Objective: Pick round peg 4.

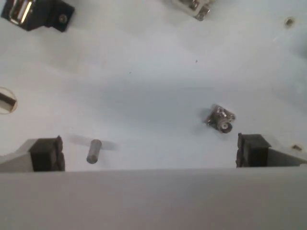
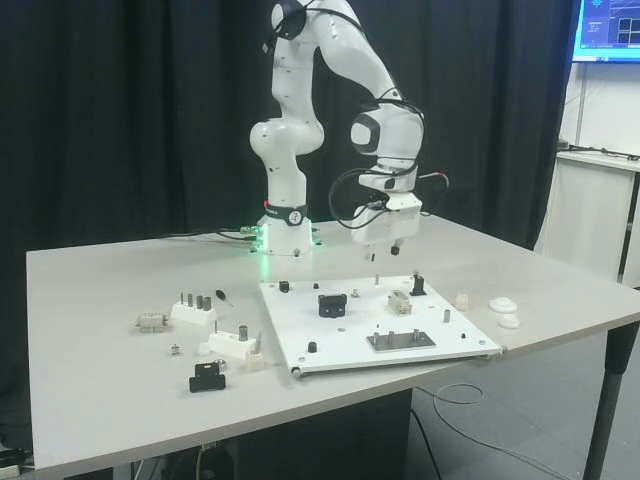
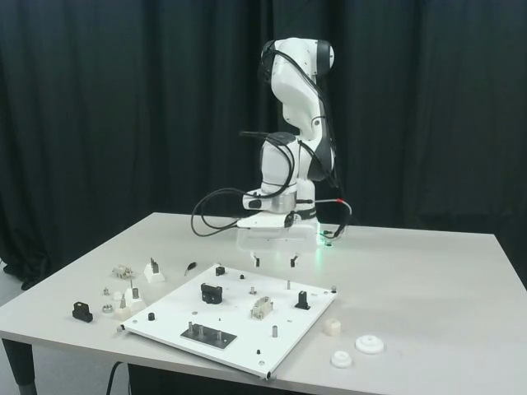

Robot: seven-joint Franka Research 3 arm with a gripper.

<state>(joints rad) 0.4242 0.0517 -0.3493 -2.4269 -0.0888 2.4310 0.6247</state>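
A short grey round peg (image 1: 94, 151) stands on the white board (image 1: 153, 81), close to one black fingertip (image 1: 47, 153) and outside the gap's middle. My gripper (image 1: 148, 152) is open and wide, with nothing between its fingers. In the room views the gripper (image 2: 386, 250) (image 3: 274, 262) hovers a little above the far part of the white board (image 2: 440, 350) (image 3: 247, 350). A thin peg (image 2: 375, 273) (image 3: 287, 285) rises from the board just below it.
A small metal coaxial connector (image 1: 221, 120) sits near the other fingertip. A black socket block (image 1: 38, 13) (image 2: 331, 305) (image 3: 212, 293) and a grey plate with pegs (image 2: 401, 341) (image 3: 208, 334) are on the board. Loose parts (image 2: 195, 310) and white gears (image 3: 369, 345) lie beside it.
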